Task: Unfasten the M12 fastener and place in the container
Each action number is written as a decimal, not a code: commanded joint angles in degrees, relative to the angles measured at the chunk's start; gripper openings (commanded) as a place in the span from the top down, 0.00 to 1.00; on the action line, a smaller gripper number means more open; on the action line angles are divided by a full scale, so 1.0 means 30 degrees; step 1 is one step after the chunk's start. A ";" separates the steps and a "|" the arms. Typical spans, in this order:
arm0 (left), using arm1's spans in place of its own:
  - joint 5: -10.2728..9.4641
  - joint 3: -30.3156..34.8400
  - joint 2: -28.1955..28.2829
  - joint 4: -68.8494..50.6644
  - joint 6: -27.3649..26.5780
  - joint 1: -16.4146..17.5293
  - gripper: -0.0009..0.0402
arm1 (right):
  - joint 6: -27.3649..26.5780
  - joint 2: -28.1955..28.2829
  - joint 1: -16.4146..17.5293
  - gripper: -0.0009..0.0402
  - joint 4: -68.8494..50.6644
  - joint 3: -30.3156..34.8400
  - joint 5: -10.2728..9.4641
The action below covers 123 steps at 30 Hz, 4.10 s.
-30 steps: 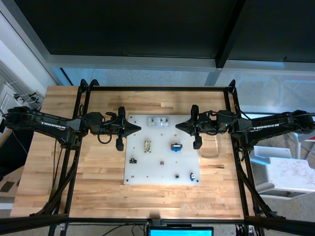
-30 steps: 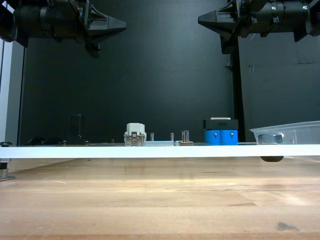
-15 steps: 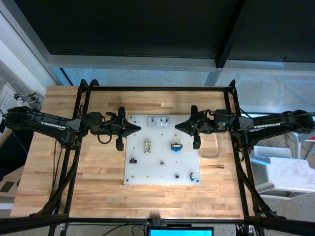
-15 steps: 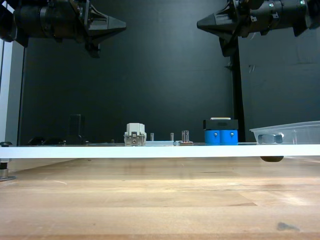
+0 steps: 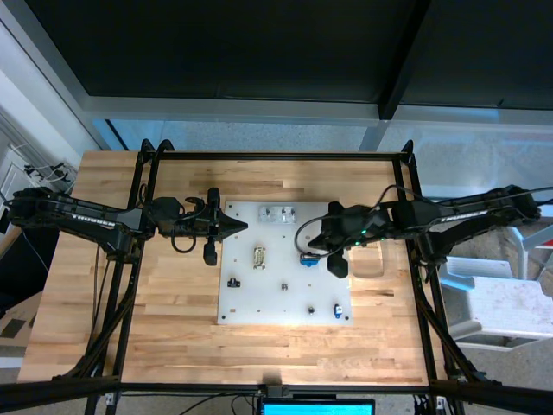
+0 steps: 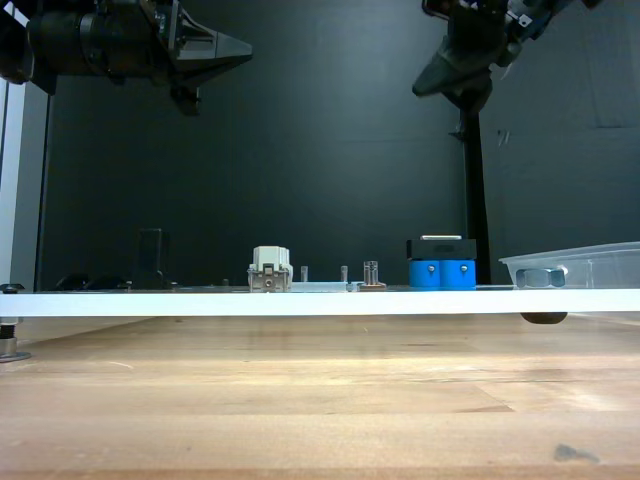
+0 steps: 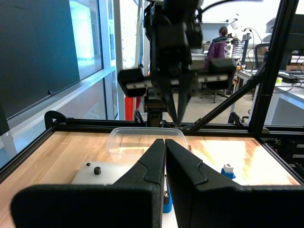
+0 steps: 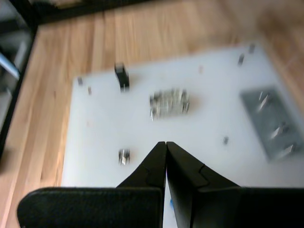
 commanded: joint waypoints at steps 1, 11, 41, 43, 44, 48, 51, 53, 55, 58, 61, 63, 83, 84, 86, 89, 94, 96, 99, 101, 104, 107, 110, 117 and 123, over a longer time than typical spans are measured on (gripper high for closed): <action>0.0007 0.0000 0.0000 0.0000 0.0000 0.0000 0.98 | 0.0780 0.1406 0.0605 0.98 -0.2127 0.1406 0.0000; 0.0007 0.0000 0.0000 0.0000 -0.0007 0.0000 0.98 | 0.4197 0.5217 0.1887 0.98 -0.7817 0.5544 0.0007; 0.0007 0.0000 0.0000 0.0000 0.0000 0.0007 0.98 | 1.2677 1.2786 0.5435 0.98 -1.4105 1.2983 -0.1231; 0.0007 0.0000 0.0000 0.0000 0.0000 0.0000 0.98 | 1.2968 1.3180 0.5632 0.98 -1.4141 1.3362 -0.1231; 0.0007 0.0000 0.0000 0.0000 0.0000 0.0000 0.98 | 1.3070 1.3347 0.5741 0.98 -1.4163 1.3493 -0.1224; 0.0007 0.0000 0.0000 0.0000 0.0000 0.0007 0.98 | 1.3704 1.3697 0.5850 0.98 -1.4302 1.3580 -0.1224; 0.0007 0.0000 0.0000 0.0000 0.0000 0.0007 0.98 | 1.4243 1.3814 0.5850 0.96 -1.4280 1.3559 -0.1377; 0.0007 0.0000 0.0000 0.0000 0.0000 0.0000 0.98 | 1.4761 1.4010 0.5843 0.92 -1.4309 1.3559 -0.2135; 0.0007 0.0000 0.0000 0.0007 0.0000 0.0000 0.98 | 1.5285 1.4141 0.5850 0.86 -1.4273 1.3529 -0.1807; 0.0007 0.0000 0.0000 -0.0007 0.0000 0.0007 0.98 | 1.5518 1.4367 0.5850 0.76 -1.4243 1.3515 -0.1588; 0.0007 0.0000 0.0000 -0.0007 0.0000 0.0000 0.98 | 1.5642 1.4637 0.5843 0.68 -1.4200 1.3486 -0.1508; 0.0007 0.0000 0.0000 0.0000 0.0000 0.0000 0.98 | 1.5635 1.4710 0.5843 0.64 -1.4258 1.3486 -0.1523; 0.0007 0.0000 0.0000 0.0000 0.0000 0.0007 0.98 | 1.5839 1.5613 0.5748 0.49 -1.2378 1.2233 -0.1676; 0.0007 0.0000 0.0000 0.0000 0.0000 0.0000 0.98 | 1.5832 1.5613 0.5748 0.49 -1.2364 1.2189 -0.1647; 0.0007 0.0000 0.0000 0.0000 0.0000 0.0007 0.98 | 1.5817 1.5613 0.5741 0.49 -1.2225 1.2021 -0.1661; 0.0007 0.0000 0.0000 0.0000 0.0000 0.0007 0.98 | 1.5795 1.5613 0.5727 0.49 -1.1737 1.1599 -0.1683; 0.0007 0.0000 0.0000 0.0000 0.0000 0.0000 0.98 | 1.5956 1.5613 0.5719 0.49 -1.0987 1.0950 -0.1683; 0.0007 0.0000 0.0000 0.0000 0.0000 0.0007 0.98 | 1.5970 1.5613 0.5712 0.49 -1.0972 1.0877 -0.1676; 0.0007 0.0000 0.0000 0.0000 0.0000 0.0007 0.98 | 1.5905 1.5613 0.5705 0.49 -1.0972 1.0754 -0.1676; 0.0007 0.0000 0.0000 0.0000 0.0000 0.0000 0.98 | 1.5897 1.5613 0.5705 0.49 -1.0958 1.0695 -0.1676; 0.0007 0.0000 0.0000 0.0000 0.0000 0.0000 0.98 | 1.5897 1.5613 0.5705 0.49 -1.0958 1.0695 -0.1661; 0.0007 0.0000 0.0000 0.0000 0.0000 0.0000 0.98 | 1.5890 1.5613 0.5697 0.49 -1.0943 1.0695 -0.1661; 0.0007 0.0000 0.0000 0.0000 -0.0007 0.0000 0.98 | 1.5781 1.5613 0.5683 0.50 -1.0943 1.0695 -0.1676; 0.0007 0.0000 0.0000 0.0000 -0.0007 0.0000 0.98 | 1.5817 1.5613 0.5668 0.58 -1.0936 1.0695 -0.1683; 0.0007 0.0000 0.0000 0.0000 0.0000 0.0000 0.98 | 1.5846 1.5613 0.5668 0.70 -1.0936 1.0695 -0.1683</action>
